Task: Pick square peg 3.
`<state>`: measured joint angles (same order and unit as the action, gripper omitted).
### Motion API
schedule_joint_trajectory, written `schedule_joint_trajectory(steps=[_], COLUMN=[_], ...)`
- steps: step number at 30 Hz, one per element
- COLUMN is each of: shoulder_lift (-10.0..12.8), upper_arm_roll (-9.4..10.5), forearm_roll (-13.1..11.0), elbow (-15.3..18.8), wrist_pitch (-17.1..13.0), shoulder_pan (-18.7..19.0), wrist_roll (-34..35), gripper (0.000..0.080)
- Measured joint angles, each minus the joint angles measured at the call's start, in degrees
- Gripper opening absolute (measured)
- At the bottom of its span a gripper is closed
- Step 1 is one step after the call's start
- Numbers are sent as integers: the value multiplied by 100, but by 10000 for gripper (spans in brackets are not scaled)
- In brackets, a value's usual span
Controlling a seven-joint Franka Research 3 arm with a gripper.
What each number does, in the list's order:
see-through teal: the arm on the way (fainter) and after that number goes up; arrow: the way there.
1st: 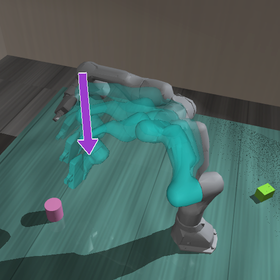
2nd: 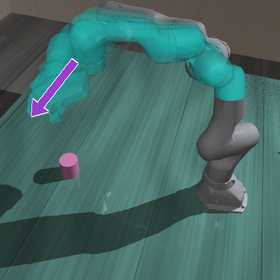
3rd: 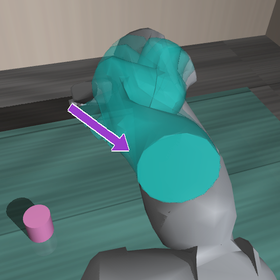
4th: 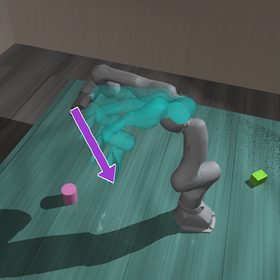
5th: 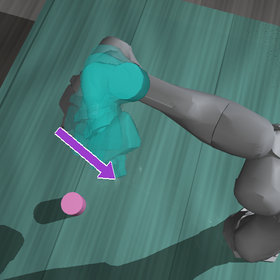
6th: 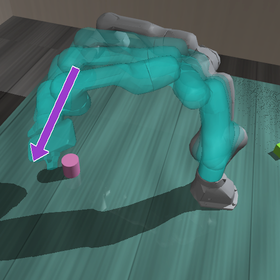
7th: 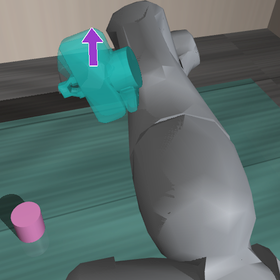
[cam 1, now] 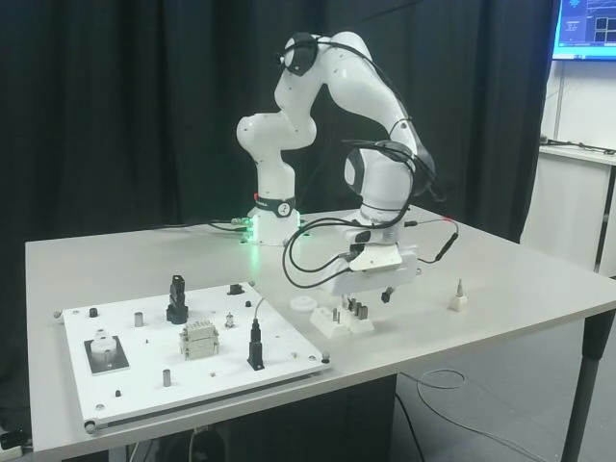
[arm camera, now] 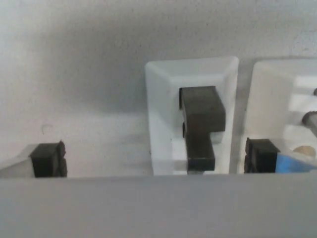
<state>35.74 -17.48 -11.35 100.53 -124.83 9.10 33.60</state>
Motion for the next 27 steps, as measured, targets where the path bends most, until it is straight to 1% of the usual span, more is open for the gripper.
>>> schedule_joint_trajectory(steps=[7, 13, 14, 19, 20, 26, 27], shoulder_lift=[-95, -114, -114, -114, -114, -114, -114], upper_arm_roll=[0, 0, 0, -3, -6, -26, -30], forearm_roll=[50, 51, 51, 57, 60, 97, 103], elbow=[214, 309, 317, 338, 341, 363, 367], wrist_pitch=[-226, -359, -375, -414, -419, -462, -471], shoulder_pan=[44, 59, 59, 58, 58, 51, 49], wrist_roll=[0, 0, 0, 0, 0, -8, -18], gripper=[800, 800, 708, 708, 546, 546, 364])
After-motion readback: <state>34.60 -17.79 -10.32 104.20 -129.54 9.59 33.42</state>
